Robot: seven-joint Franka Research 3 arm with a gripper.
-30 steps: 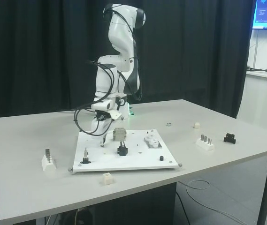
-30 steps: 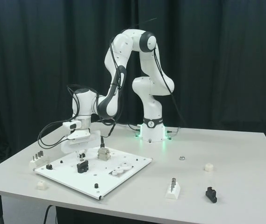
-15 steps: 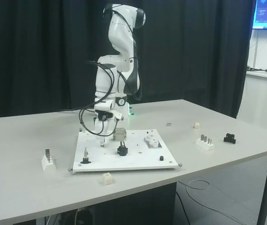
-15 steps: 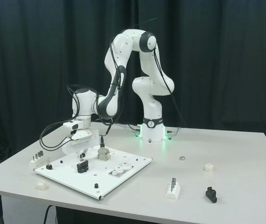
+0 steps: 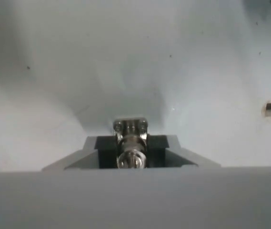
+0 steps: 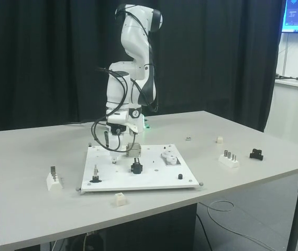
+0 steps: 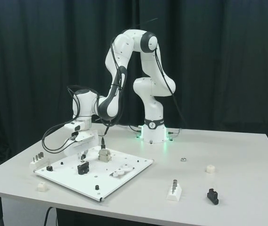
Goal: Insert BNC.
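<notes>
Nearest the first room camera, a small white cube (image 6: 119, 198) sat on the grey table (image 6: 28, 209) just in front of the flat white square task board (image 6: 149, 178), with a white block holding grey pins (image 6: 54, 179) off the board's side. On the board stood a thin upright post on a black base (image 6: 95, 174), a black clamp-like fitting (image 6: 136, 167), a small black knob (image 6: 180, 177) and a white block with round holes (image 6: 170, 158). Further back, a grey metal box-shaped fixture (image 6: 134, 150) stood on the board just beside the pincer (image 6: 114, 155), which hung low over the board. In the wrist view, the metallic BNC connector (image 5: 131, 143) appeared between the fingers, its square flange toward the board; whether the fingers pressed on it or stood slack could not be told, since their tips were hidden. Beyond, the white arm (image 7: 124, 70) rose from its base (image 7: 153, 133) at the table's far side, black curtain (image 7: 228, 61) behind.
</notes>
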